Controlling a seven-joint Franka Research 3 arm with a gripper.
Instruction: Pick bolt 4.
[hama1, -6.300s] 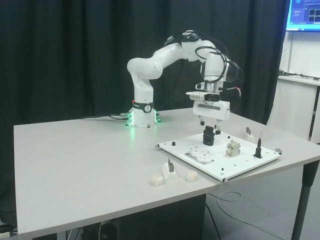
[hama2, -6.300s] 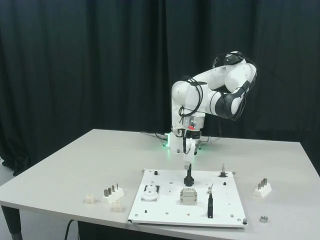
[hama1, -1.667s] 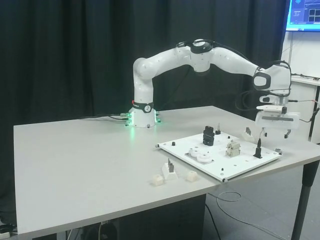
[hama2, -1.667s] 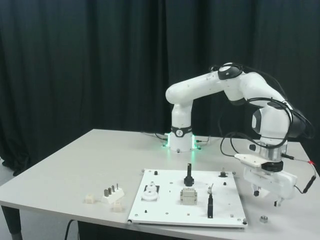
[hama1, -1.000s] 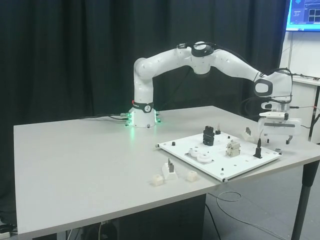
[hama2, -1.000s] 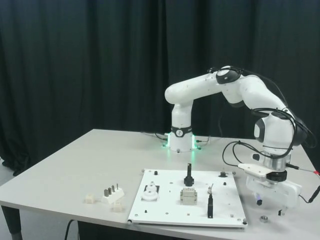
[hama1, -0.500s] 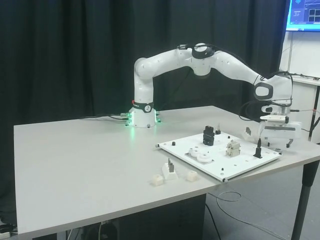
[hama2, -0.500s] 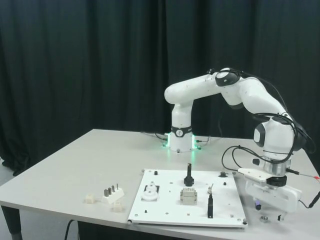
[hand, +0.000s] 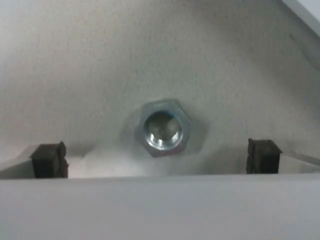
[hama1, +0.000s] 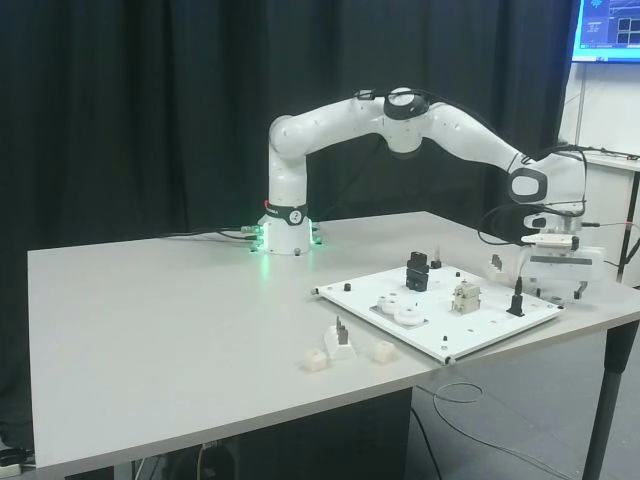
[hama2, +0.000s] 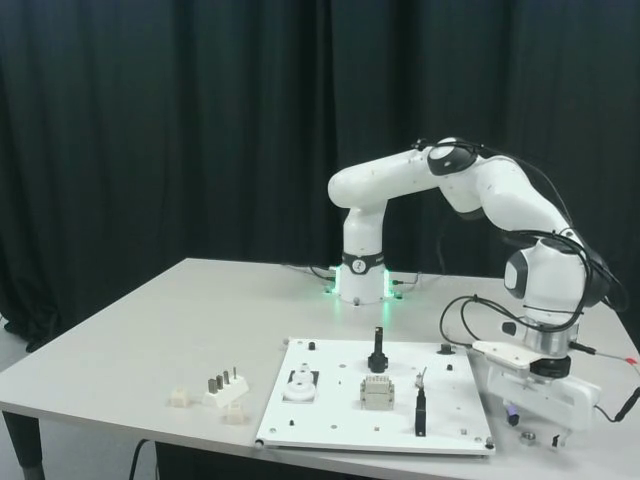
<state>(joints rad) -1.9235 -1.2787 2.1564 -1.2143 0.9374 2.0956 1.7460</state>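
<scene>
Bolt 4 (hand: 164, 128): a hexagonal metal head with a round shiny centre, seen from above in the wrist view, resting on the bare grey table (hama1: 150, 310) near the table's edge, off the edge of the white board (hama2: 330, 425) farthest from the small blocks; in the second room view it shows only as a small grey piece (hama2: 528, 437) beneath the arm's hand. Gripper (hand: 155, 160): spread wide, holding nothing, its two black fingertips (hand: 49, 160) standing one on either side of the bolt and well clear of its flats, the bolt lying roughly midway between them and slightly ahead of the line joining them; whether the tips touch the table cannot be told. Gripper body: low over the table just beside that same board edge in both room views (hama1: 556, 268), pointing straight down. Arm (hama2: 480, 195): white, reaching from its base (hama1: 284, 235), which shows green lights, across the board to the bolt's position. Board: carries several small black and white fixtures, including a black upright post (hama2: 377, 355) and a white round piece (hama2: 298, 387). Loose on the table beyond the board's opposite edge: a white holder with upright pins (hama2: 225, 390) and two small white blocks (hama2: 180, 397).
</scene>
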